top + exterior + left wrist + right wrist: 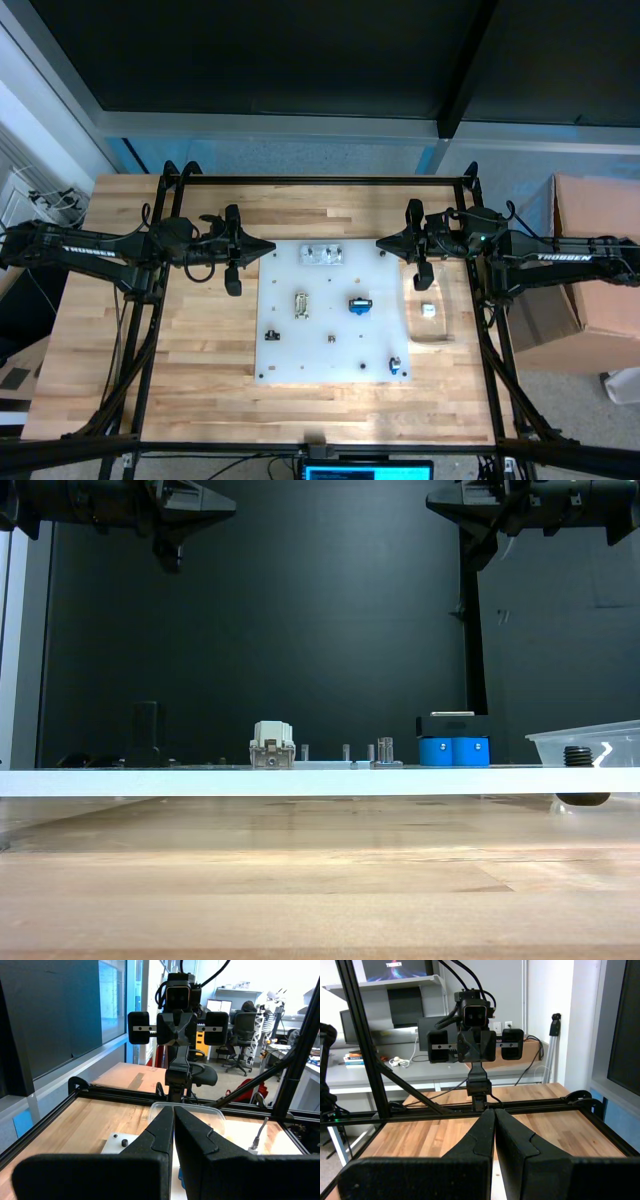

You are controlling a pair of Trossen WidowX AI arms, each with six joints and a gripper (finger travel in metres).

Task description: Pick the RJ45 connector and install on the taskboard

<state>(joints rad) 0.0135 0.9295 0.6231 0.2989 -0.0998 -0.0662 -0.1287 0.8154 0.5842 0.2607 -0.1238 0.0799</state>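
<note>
RJ45 connector point(394, 364) is apparently sitting in the blue jack point(399, 372) at the white board's point(300, 360) five o'clock corner, with a grey piece covering the jack's top. Right gripper point(381, 243) is hovering high at twelve o'clock from it, well apart, and left gripper point(270, 249) at ten o'clock. Both are pressing their fingers together on nothing, likely parked because nothing needs holding.

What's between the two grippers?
High view: a clear fixture on the board's far edge, below the gap between left gripper and right gripper, both raised, shut. Connector appears seated in the jack.
</note>
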